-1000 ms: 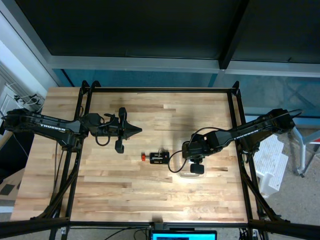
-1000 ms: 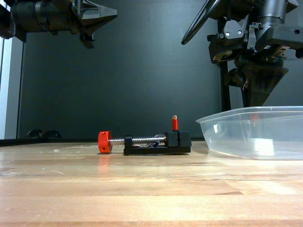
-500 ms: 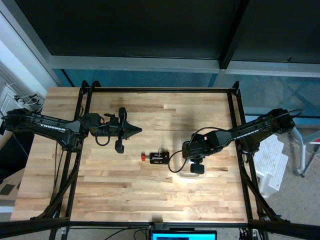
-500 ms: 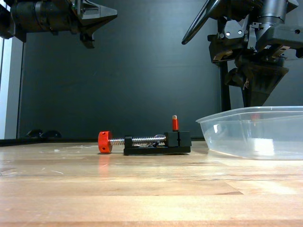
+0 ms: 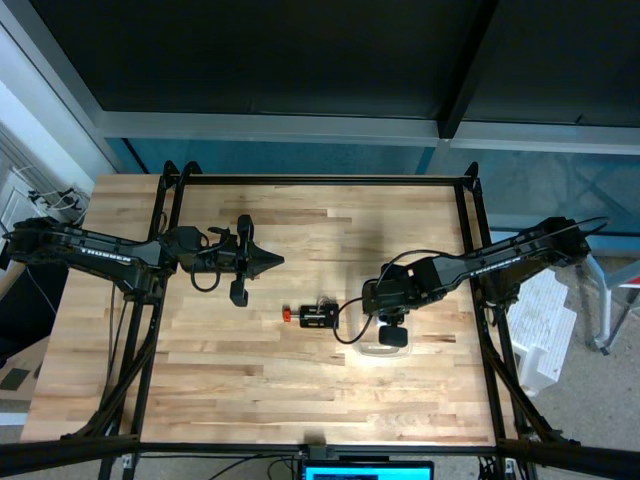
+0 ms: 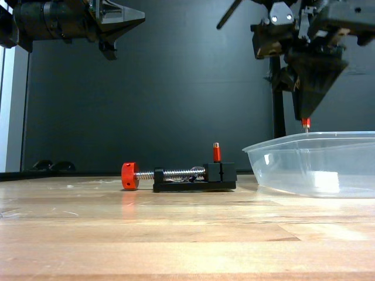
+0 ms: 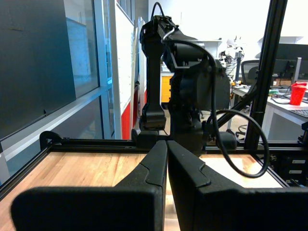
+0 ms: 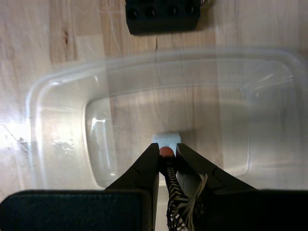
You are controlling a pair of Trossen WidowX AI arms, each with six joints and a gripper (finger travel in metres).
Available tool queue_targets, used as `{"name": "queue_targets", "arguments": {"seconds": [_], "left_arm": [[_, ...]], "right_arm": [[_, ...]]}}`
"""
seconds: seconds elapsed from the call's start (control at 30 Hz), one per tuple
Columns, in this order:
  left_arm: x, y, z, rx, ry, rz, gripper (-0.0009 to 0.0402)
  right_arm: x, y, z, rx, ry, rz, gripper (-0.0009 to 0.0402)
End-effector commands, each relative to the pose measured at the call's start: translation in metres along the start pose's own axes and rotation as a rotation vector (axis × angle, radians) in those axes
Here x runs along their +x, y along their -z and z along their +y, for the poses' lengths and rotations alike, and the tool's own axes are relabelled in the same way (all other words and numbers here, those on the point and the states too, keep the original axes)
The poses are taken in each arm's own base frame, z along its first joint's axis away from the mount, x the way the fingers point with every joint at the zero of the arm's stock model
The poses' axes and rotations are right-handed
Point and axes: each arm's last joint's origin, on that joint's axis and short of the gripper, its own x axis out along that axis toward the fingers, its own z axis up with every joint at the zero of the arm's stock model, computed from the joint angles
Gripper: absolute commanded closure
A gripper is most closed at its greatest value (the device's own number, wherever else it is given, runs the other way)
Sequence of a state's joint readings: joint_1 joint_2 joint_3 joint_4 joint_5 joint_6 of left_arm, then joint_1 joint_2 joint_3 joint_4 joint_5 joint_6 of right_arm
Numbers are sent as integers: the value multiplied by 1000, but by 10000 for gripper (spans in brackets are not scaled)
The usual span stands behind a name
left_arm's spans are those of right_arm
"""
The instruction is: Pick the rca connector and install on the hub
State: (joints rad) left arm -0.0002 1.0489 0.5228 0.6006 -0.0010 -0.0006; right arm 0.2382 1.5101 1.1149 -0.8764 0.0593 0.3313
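Overhead, right gripper (image 6: 305, 115) pointed straight down above the clear tray (image 6: 275, 167), jaws clamped on the rca connector (image 6: 305, 123). Left of the tray lay the hub (image 6: 194, 175). Left gripper (image 6: 140, 22) hung level, high at left, jaws pressed together.

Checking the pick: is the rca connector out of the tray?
Out, just: the red-tipped rca connector, pinched in the right gripper, hangs above the clear plastic tray rim. Left gripper parked high, shut.

light: overhead, table (image 5: 300, 390) bright | glare: white bloom beside clear tray (image 8: 57, 110) (wood washed out) | low view: left gripper (image 6: 142, 22), right gripper (image 6: 306, 114) dim overhead, dark backdrop
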Motion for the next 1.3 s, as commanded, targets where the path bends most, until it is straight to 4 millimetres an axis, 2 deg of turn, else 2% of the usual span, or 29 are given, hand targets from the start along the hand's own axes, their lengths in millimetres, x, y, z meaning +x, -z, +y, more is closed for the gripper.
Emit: {"name": "queue_targets", "arguments": {"seconds": [0.03,0.27,0.77,1.3], "left_arm": [[0,0,0,0,0,0,393],[0,0,0,0,0,0,393],[0,0,0,0,0,0,393],[0,0,0,0,0,0,393]], "right_arm": [[-4,-4,1,2,-4,-12,393],[-6,-8,2,4,-6,-22,393],[-8,-47,9,-10,-5,-39,393],[4,-84,10,-5,3,-47,393]]}}
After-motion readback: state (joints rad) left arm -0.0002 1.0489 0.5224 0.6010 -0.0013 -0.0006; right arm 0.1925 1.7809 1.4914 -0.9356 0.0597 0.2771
